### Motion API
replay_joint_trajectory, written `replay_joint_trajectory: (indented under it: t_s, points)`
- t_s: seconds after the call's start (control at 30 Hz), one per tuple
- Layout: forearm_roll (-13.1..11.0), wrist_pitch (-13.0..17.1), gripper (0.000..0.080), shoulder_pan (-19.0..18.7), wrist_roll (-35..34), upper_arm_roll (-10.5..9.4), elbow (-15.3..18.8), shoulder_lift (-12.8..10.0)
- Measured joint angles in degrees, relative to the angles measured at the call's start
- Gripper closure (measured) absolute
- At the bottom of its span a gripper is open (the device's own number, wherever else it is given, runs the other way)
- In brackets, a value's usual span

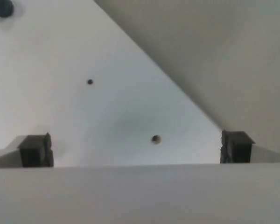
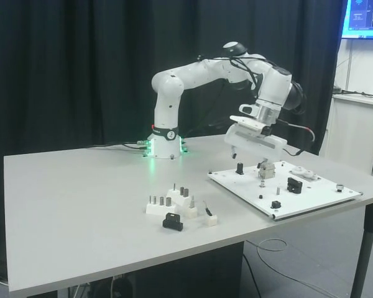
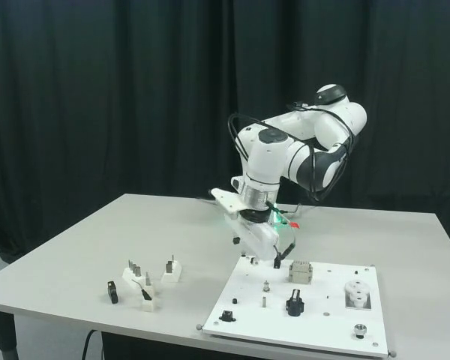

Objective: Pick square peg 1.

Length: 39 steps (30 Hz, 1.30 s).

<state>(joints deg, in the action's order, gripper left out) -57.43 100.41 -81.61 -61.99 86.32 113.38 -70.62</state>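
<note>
Several small grey pegs stand upright in white holders (image 2: pixel 171 200) (image 3: pixel 139 274) on the grey table, left of the white board; I cannot tell which one is square peg 1. My gripper (image 2: pixel 247 152) (image 3: pixel 256 253) hangs over the near-arm corner of the white board (image 2: pixel 314 194) (image 3: pixel 322 322), well away from the pegs. In the wrist view the gripper (image 1: pixel 135 149) is open, its black fingertips (image 1: pixel 35 150) wide apart with only bare board and small holes (image 1: pixel 155 139) between them. No peg shows in the wrist view.
A black part (image 2: pixel 172 221) (image 3: pixel 112 291) and a small white block (image 2: pixel 210 216) lie near the peg holders. The board carries a grey connector (image 2: pixel 265 171) (image 3: pixel 300 271), black fittings (image 2: pixel 293 185) (image 3: pixel 294 305) and a white round part (image 3: pixel 358 294). The arm's base (image 2: pixel 165 146) glows green.
</note>
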Motion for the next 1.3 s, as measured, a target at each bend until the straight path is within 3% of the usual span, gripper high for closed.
replay_joint_trajectory:
  t_s: [0.27,0.4,0.67,1.03,1.3]
  points:
    - [2.39,2.0,0.0003,-0.01,15.87,0.21,2.6,-0.01]
    - [2.37,3.99,0.0003,-0.01,26.4,0.63,4.71,0.0]
    - [0.94,7.01,0.0003,0.16,37.63,2.3,9.32,0.15]
    - [-5.96,9.78,0.0003,1.67,58.97,4.3,15.4,0.46]
    - [-11.31,10.51,0.0003,4.14,70.82,4.54,19.16,0.45]
